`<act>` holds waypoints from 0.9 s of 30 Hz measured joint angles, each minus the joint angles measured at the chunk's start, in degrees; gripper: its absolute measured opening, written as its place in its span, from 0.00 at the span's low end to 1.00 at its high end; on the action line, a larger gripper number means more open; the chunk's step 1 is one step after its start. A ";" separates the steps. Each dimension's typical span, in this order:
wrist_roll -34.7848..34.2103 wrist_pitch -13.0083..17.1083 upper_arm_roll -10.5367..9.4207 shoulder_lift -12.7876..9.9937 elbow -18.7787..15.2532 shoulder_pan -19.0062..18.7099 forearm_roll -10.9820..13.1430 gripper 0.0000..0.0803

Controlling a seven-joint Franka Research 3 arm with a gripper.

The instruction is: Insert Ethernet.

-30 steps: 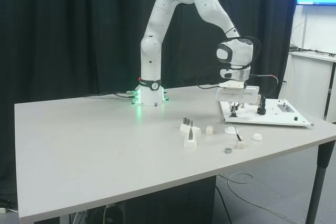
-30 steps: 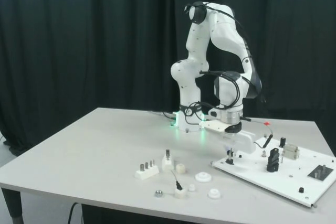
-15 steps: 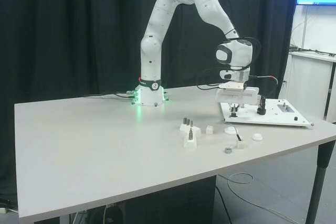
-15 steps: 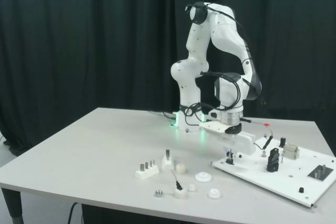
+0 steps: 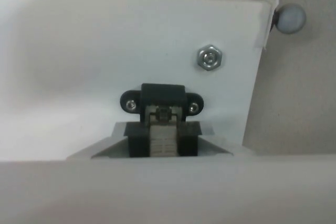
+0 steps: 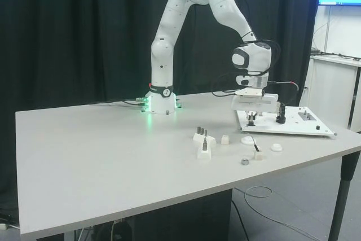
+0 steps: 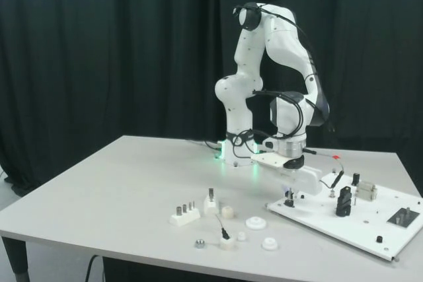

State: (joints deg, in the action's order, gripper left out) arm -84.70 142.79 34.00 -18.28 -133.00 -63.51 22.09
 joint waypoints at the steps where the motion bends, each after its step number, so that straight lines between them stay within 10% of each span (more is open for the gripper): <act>1: 0.00 0.07 -0.01 -0.03 -0.02 0.00 -0.01 0.13; 27: 3.27 0.96 -0.16 0.00 -0.06 0.02 -0.17 0.16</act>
State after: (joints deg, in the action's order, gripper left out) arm -81.43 143.75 33.84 -18.28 -133.06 -63.49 21.92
